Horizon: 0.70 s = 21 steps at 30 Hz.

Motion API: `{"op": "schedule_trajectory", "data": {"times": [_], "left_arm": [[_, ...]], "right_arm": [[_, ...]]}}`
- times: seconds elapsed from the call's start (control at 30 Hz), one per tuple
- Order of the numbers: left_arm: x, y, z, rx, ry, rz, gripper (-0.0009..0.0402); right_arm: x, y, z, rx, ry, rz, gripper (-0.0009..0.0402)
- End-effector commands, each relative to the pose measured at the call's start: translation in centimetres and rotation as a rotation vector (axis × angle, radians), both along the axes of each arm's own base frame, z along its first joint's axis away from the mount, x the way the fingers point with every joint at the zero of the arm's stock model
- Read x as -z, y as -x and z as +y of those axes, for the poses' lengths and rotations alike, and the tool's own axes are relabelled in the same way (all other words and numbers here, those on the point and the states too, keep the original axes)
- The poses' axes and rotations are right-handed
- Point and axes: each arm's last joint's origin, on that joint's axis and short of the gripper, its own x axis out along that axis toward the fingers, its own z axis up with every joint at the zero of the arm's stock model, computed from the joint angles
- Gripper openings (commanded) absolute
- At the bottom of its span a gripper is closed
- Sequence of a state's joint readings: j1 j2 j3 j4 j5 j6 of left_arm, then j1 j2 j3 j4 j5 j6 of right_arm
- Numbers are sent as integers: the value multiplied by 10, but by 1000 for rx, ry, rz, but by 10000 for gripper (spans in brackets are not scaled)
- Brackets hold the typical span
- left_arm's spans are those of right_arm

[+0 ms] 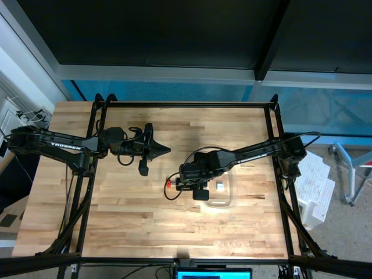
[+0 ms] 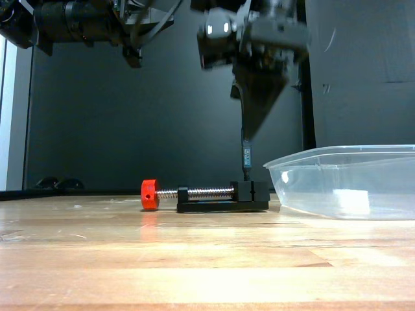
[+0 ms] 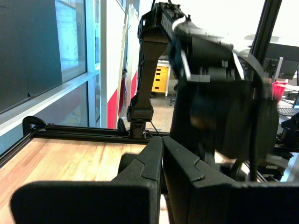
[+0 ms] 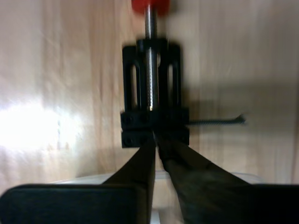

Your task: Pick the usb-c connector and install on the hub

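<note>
My right gripper (image 2: 246,135) points straight down over a small black vise (image 2: 222,196) with a red knob (image 2: 149,194). It is shut on the usb-c connector (image 2: 246,157), a thin dark upright piece. The connector's lower end meets the top of the vise at the end away from the knob. I cannot tell how far in it sits. I cannot make out the hub apart from the vise. In the right wrist view the fingers (image 4: 140,168) close to a point over the vise (image 4: 152,100). My left gripper (image 1: 164,150) hovers shut and empty, left of centre.
A clear plastic tub (image 2: 305,181) stands just right of the vise, with a small white block (image 2: 351,201) in it. A black frame (image 1: 186,105) borders the wooden table. A thin dark wire (image 4: 216,122) lies beside the vise.
</note>
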<state>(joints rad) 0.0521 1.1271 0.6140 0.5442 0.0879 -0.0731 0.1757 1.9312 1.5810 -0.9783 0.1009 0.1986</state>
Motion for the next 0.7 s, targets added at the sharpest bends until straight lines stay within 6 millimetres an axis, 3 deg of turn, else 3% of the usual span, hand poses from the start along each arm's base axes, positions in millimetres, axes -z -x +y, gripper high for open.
{"op": "schedule_trajectory", "data": {"times": [0.03,0.4,0.7], "left_arm": [[0,0,0,0,0,0,0],[0,0,0,0,0,0,0],[0,0,0,0,0,0,0]], "right_arm": [[-8,1,0,-1,-2,-34,96],[-24,13,-2,0,3,-75,186],[-30,37,-6,4,-14,-159,204]]}}
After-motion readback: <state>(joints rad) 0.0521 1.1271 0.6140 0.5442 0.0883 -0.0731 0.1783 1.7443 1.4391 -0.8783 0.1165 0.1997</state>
